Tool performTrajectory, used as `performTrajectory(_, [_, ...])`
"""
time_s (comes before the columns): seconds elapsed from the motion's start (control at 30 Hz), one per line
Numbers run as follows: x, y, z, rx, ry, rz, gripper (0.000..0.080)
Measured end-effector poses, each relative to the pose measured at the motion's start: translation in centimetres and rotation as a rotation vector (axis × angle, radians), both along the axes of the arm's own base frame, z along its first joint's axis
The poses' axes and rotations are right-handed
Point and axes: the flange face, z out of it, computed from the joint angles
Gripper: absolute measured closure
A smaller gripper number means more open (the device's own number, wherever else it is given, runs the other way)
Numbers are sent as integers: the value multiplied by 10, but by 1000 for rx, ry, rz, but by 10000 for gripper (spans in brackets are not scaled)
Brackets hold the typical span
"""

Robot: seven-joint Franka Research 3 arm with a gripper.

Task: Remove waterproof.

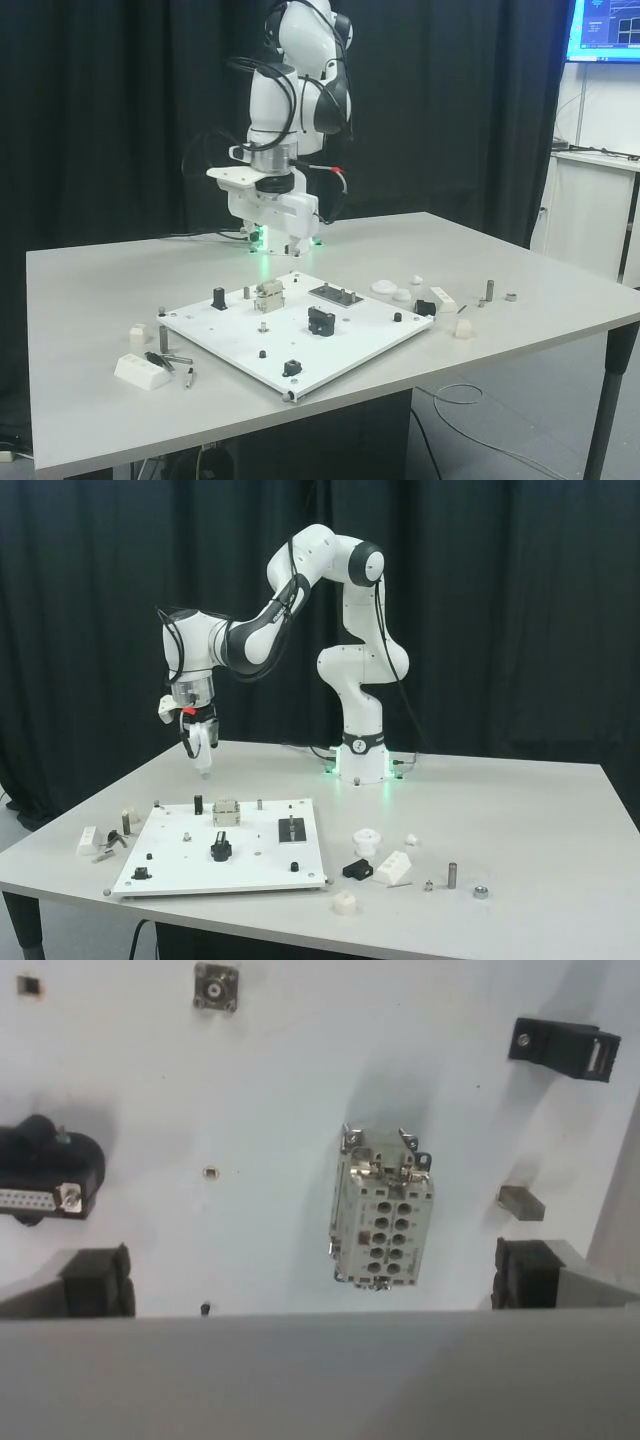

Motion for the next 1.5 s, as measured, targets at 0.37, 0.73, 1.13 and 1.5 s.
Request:
performTrajectory(0.37, [0,1,0,2,-2,-1,3])
performTrajectory(0.73, [0,1,1,6,-6,15,3])
performTrajectory(1.13, [1,1,6,19,-25,37,3])
performTrajectory(1.5, [-5,0,8,38,-37,33,3])
